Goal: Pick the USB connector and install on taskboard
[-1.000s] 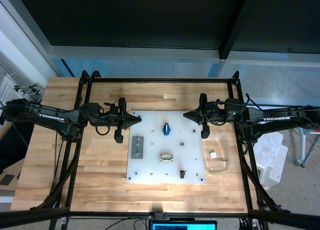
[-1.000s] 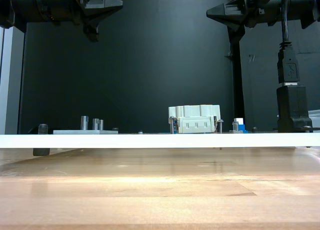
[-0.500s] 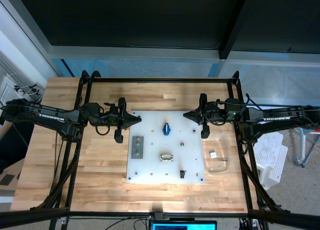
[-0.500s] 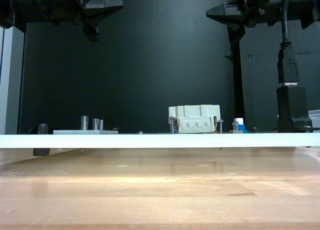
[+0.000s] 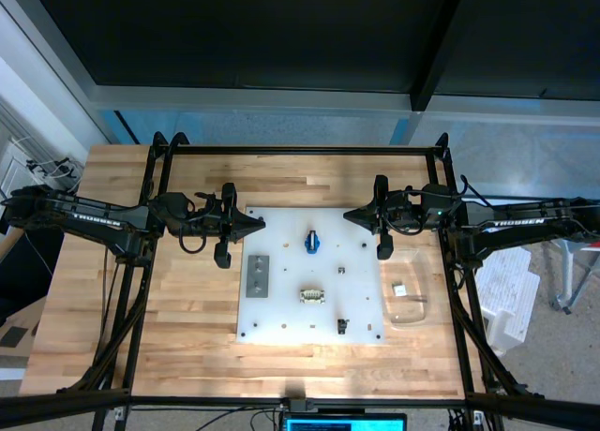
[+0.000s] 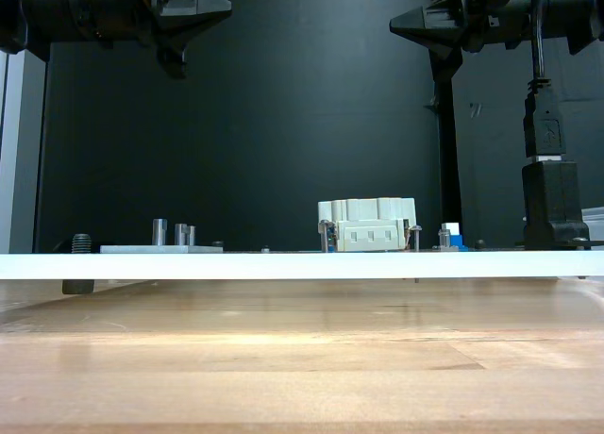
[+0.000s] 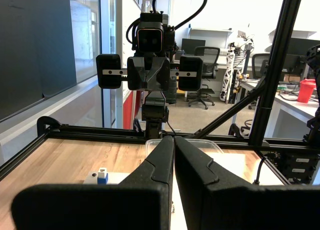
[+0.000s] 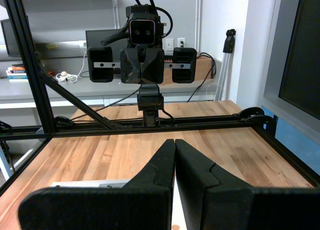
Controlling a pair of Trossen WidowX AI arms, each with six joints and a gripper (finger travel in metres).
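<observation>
Aloft, wedge-tipped left pincer (image 5: 261, 223), right pincer (image 5: 348, 215)

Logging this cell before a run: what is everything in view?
flat white square taskboard: one, white, table centre
grey rectangular block: one, grey, board's left
small blue part: one, blue, board's far middle
silvery multi-pin connector: one, silver, board centre
tiny black USB connector: one, black, board's near right
clear plastic tray: one, clear, right of board
tiny white square piece: one, white, in tray
wooden table: one, light brown, under everything
left claw: one, black, shut, over board's far left corner
right claw: one, black, shut, over board's far right corner
</observation>
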